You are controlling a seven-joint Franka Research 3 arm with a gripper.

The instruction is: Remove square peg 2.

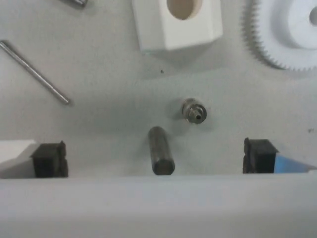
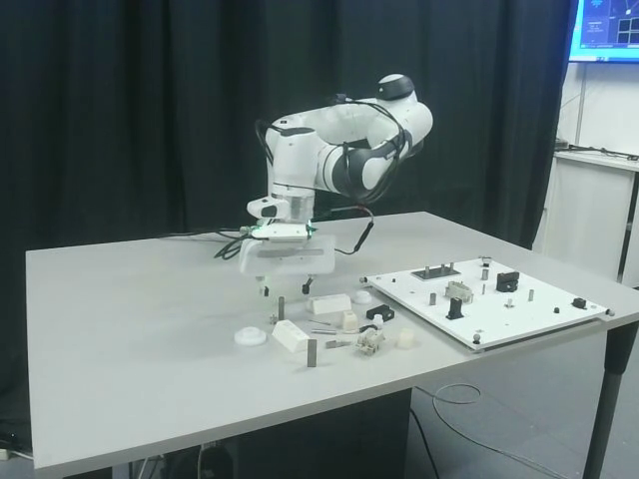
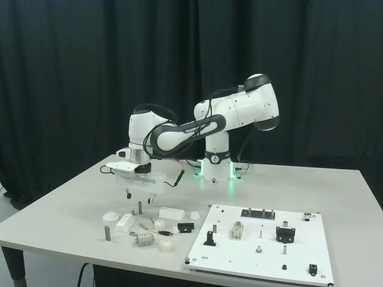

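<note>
The tool (image 1: 153,157) hangs just above the grey counter (image 2: 130,299) with its two black fingertips (image 1: 49,159) spread wide, holding nothing; between them, standing upright on the counter, is a dark square peg (image 1: 160,151) — free of both pads, nearer neither by much in the wrist view. In the room views the same peg (image 2: 282,305) stands below the tool (image 2: 285,290), among the loose parts at the front of the counter, well apart from the white board (image 2: 499,309) on which other fittings are mounted; whether this is peg 2 cannot be told. Just beside the peg lies a small metal connector (image 1: 193,111); farther off in the wrist view are a white block with a round hole (image 1: 176,22), a white gear (image 1: 290,32) and a thin metal rod (image 1: 34,73), all resting on the counter. A second dark peg (image 3: 107,232) stands upright near the counter's front edge, beside a white disc (image 3: 109,216). The white arm (image 3: 197,128) reaches out from its base — lit green (image 3: 215,175) at the foot — with the wrist pointing straight down.
</note>
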